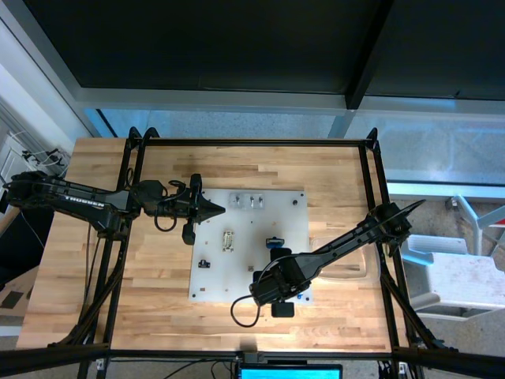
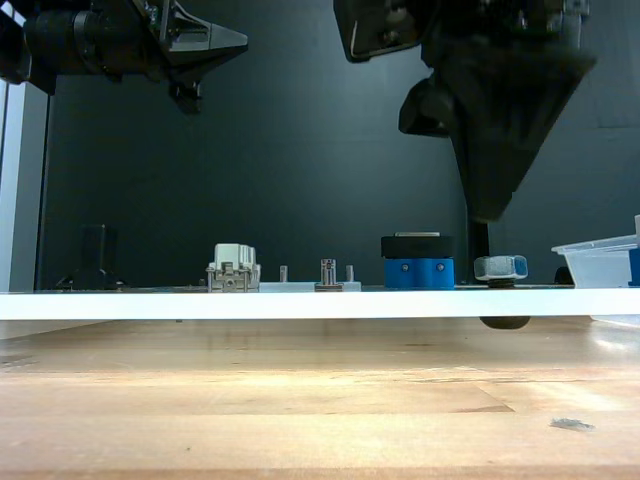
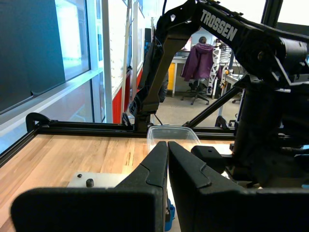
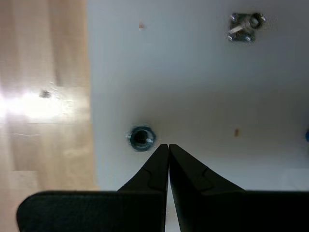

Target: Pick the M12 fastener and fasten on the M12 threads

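Note:
The small silver nut [image 4: 141, 138] sits on its stud on the white board [image 4: 203, 96], its dark centre showing. In the low view the nut [image 2: 500, 267] lies low against the board near its right end and no ribs show. My right gripper [image 4: 169, 145] hangs just above and beside the nut, fingers shut with nothing between them. In the low view the right gripper [image 2: 487, 215] ends a little above the nut. My left gripper [image 3: 167, 145] is shut and empty, held high over the board's far left [image 1: 221, 210].
A clear tray [image 2: 600, 262] stands beyond the board's right edge. A blue block with a black top [image 2: 417, 262], a silver post [image 2: 328, 273] and a grey connector [image 2: 233, 270] stand mid-board. A black post [image 1: 296, 200] marks the far right corner.

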Tool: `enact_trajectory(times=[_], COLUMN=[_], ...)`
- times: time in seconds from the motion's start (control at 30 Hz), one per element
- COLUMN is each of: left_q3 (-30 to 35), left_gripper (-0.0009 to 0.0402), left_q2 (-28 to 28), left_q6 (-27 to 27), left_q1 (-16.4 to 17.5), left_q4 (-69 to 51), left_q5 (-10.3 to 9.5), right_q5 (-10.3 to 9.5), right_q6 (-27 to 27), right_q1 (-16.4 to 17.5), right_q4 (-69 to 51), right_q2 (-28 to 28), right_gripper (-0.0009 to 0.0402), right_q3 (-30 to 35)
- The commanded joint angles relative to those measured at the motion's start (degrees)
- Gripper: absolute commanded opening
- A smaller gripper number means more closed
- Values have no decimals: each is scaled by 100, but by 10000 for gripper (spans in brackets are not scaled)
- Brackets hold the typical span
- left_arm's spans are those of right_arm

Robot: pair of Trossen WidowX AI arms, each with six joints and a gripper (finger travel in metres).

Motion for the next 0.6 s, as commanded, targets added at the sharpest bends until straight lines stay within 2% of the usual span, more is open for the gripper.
enact_trajectory(times=[0.03,0.5,0.6], left_q3=[0,0,0], left_gripper=[0,0,0], left_q2=[2,2,2], left_q6=[2,2,2], left_q1=[2,2,0], left_q4=[0,0,0], left_q5=[2,2,2], right_q5=[122,46,-94], right_q6=[46,50,59], right_q1=[42,76,79], right_q4=[35,302,505], right_q2=[13,13,13], right_gripper=[0,0,0], right_q3=[-138,-361,-483])
